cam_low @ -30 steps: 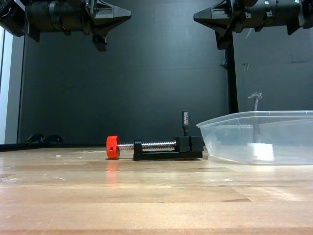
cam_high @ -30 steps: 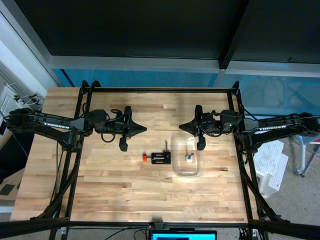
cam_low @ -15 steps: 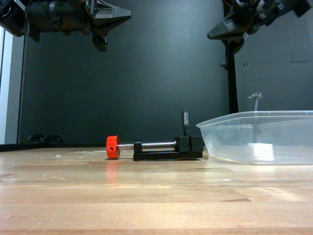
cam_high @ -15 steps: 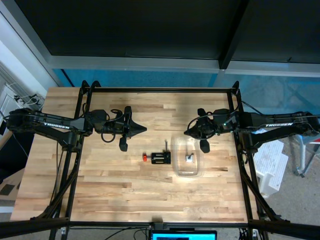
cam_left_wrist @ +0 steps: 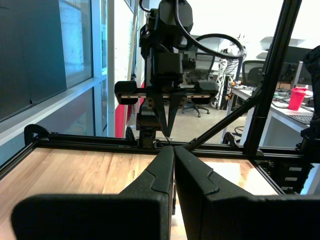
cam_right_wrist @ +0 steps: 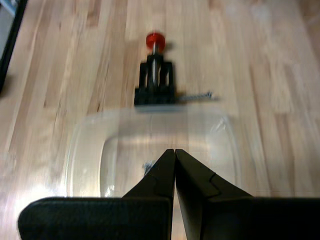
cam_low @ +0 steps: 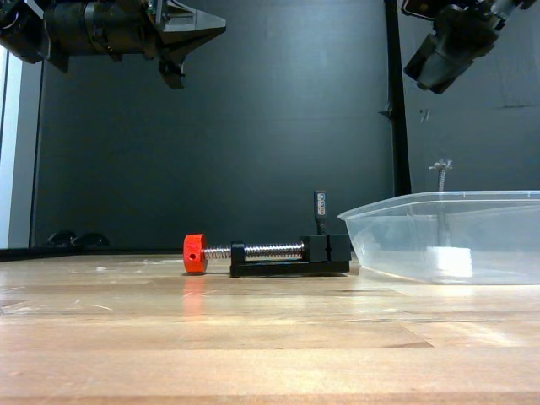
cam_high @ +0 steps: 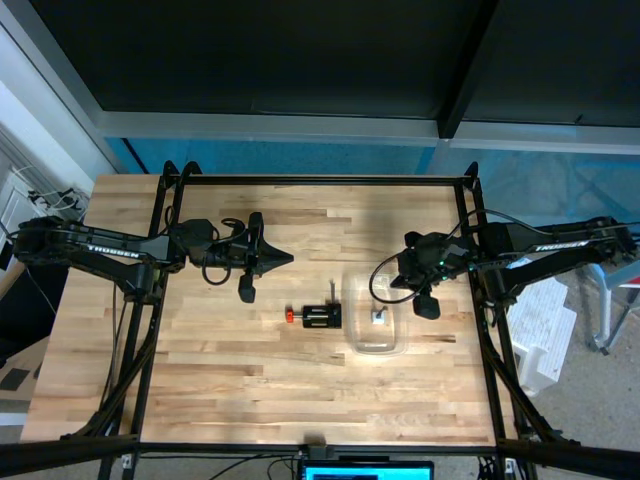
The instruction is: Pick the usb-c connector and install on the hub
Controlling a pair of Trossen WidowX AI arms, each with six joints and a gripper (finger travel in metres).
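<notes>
The usb-c connector (cam_high: 378,318), a small white plug with a thin braided lead, lies free inside a clear plastic tray (cam_high: 353,300); the low view shows its plug (cam_low: 448,260) through the tray wall. The hub (cam_low: 320,206) stands upright in a black clamp (cam_high: 320,317) with a red knob, left of the tray. My right gripper (cam_high: 384,284) hangs shut above the tray's far end, tilted down toward it; in the right wrist view its tips (cam_right_wrist: 175,151) sit over the tray with the connector (cam_right_wrist: 147,167) just beside them. My left gripper (cam_high: 288,258) is shut, high over the table's back left.
The clamp (cam_right_wrist: 155,82) lies with its red knob (cam_right_wrist: 155,39) pointing away from the tray (cam_right_wrist: 85,137). A black frame runs around the table's edges. Bare wooden tabletop (cam_high: 250,390) spreads toward the near edge.
My right gripper has drawn back to the right and tipped from level to pointing down at the tray. The left arm, connector and clamp have not moved.
</notes>
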